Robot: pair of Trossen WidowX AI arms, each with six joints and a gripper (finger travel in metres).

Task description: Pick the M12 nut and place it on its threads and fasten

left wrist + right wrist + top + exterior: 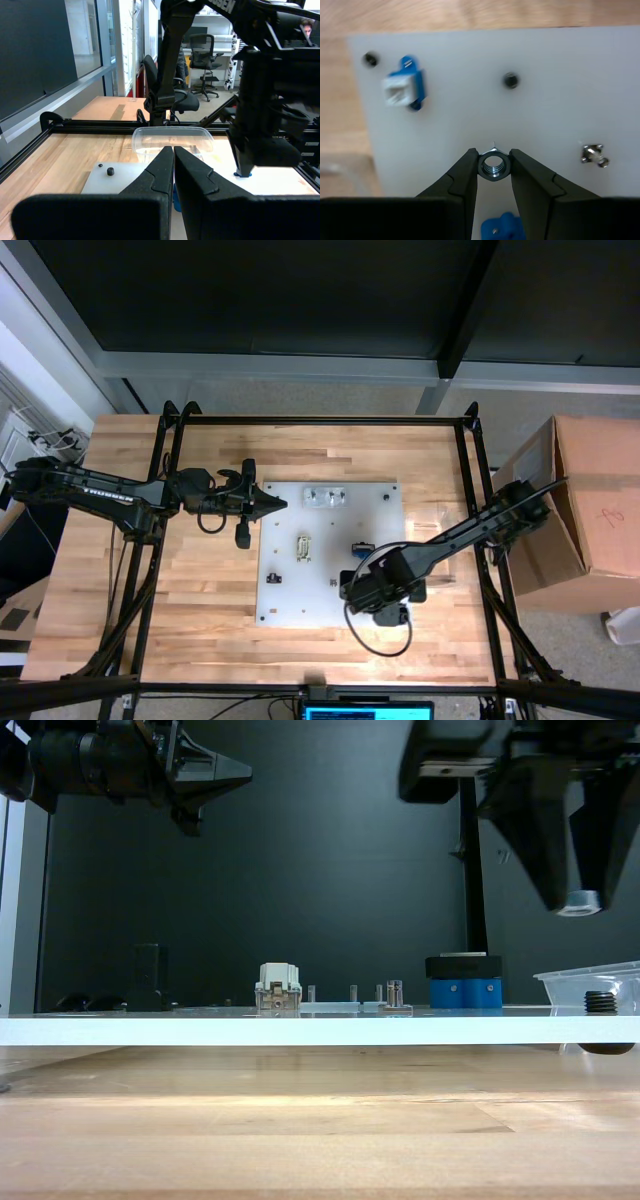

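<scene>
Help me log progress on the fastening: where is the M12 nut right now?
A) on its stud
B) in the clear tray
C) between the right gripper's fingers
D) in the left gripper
C: the nut sits pinched in the right gripper, raised above the board, its stud bare; the left gripper, shut and empty, hovers near the board's far left corner.

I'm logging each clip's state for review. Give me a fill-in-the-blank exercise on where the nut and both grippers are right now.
1. The right gripper is shut on the silver ____.
2. In the low view, the held part hangs ____ the bare, ribbed black stud, clear of it.
3. The left gripper, its fingers ____, hovers over the far left part of the white board.

Missing words: nut; above; shut.
</scene>
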